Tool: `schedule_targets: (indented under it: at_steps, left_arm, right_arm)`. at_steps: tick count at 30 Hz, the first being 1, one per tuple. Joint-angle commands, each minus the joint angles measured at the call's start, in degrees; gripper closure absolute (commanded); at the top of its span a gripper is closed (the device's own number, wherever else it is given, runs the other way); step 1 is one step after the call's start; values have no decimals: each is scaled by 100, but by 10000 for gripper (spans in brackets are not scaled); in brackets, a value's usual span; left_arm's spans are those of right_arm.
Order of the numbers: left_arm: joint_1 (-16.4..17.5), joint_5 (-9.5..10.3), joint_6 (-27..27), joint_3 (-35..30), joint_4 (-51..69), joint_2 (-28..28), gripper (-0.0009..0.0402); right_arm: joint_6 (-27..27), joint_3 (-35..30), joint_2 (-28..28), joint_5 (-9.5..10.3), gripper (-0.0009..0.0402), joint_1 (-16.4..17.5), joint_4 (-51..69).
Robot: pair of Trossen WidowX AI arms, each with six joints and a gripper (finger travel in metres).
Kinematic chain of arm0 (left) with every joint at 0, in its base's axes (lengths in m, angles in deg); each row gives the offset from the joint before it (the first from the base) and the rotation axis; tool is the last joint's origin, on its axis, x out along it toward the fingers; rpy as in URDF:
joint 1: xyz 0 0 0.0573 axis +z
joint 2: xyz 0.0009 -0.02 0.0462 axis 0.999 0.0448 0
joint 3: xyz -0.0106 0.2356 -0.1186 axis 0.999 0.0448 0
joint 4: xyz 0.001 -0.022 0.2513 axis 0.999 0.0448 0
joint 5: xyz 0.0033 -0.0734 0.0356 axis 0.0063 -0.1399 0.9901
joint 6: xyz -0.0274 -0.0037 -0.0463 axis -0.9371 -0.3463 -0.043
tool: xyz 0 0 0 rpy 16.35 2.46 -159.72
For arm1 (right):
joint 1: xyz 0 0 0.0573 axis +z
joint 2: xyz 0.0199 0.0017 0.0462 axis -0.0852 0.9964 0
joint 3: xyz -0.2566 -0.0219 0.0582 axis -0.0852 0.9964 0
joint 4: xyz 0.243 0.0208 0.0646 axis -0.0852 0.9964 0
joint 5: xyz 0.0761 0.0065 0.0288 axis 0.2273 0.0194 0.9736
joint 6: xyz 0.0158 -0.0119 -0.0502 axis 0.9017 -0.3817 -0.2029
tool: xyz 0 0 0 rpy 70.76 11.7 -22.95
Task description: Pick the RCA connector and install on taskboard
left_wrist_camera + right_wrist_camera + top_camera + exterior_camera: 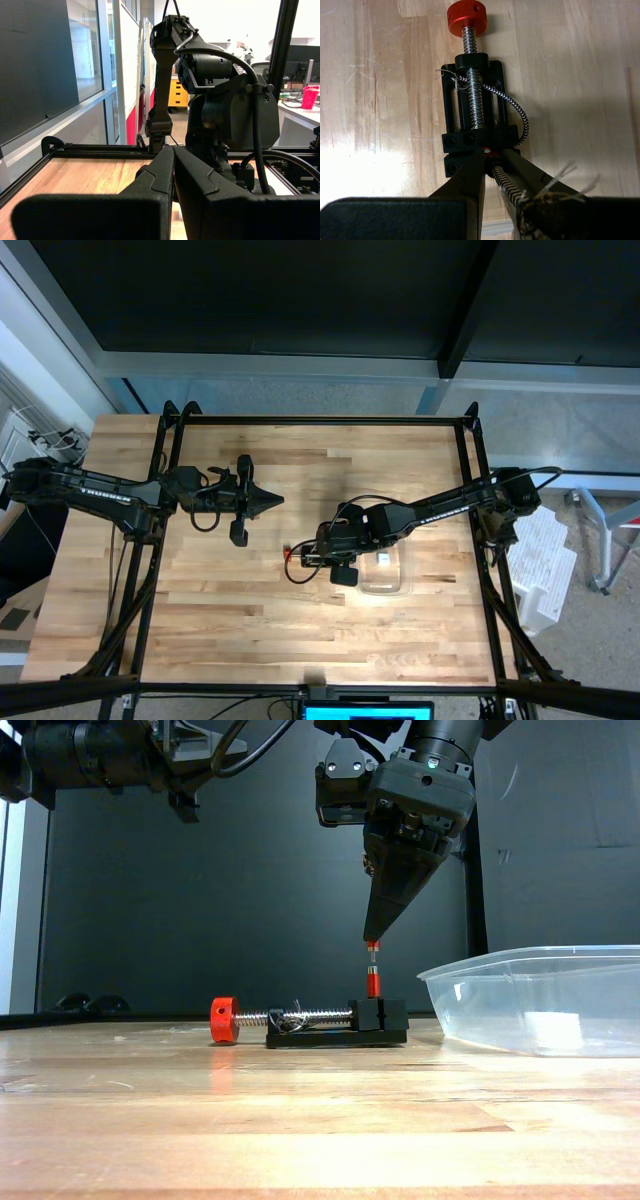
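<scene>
the right gripper (372, 938) is closed on the rca connector (372, 956), which hangs from its fingertips with the long axis upright. straight below the tips stands a red socket (373, 984) on the taskboard (335, 1026); i cannot tell if they touch. i judge the next move goes straight down. the left gripper (173, 150), closed and empty, is parked far from the board.

Matte black throughout, with looping black cables (254, 115); left pincer (173, 148) and right pincer (372, 942) taper to narrow wedges.
</scene>
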Motion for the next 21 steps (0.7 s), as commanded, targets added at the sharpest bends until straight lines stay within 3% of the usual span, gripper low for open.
schedule_targets:
  at_steps: [1, 21]
  left_arm:
    - [0, 0, 2, -2, 0, 0, 393]
    - [0, 0, 2, -2, 0, 0, 393]
  right_arm:
    - [2, 22, 0, -2, 391, 4, -28]
    - [4, 146, 0, 13, 391, 4, -181]
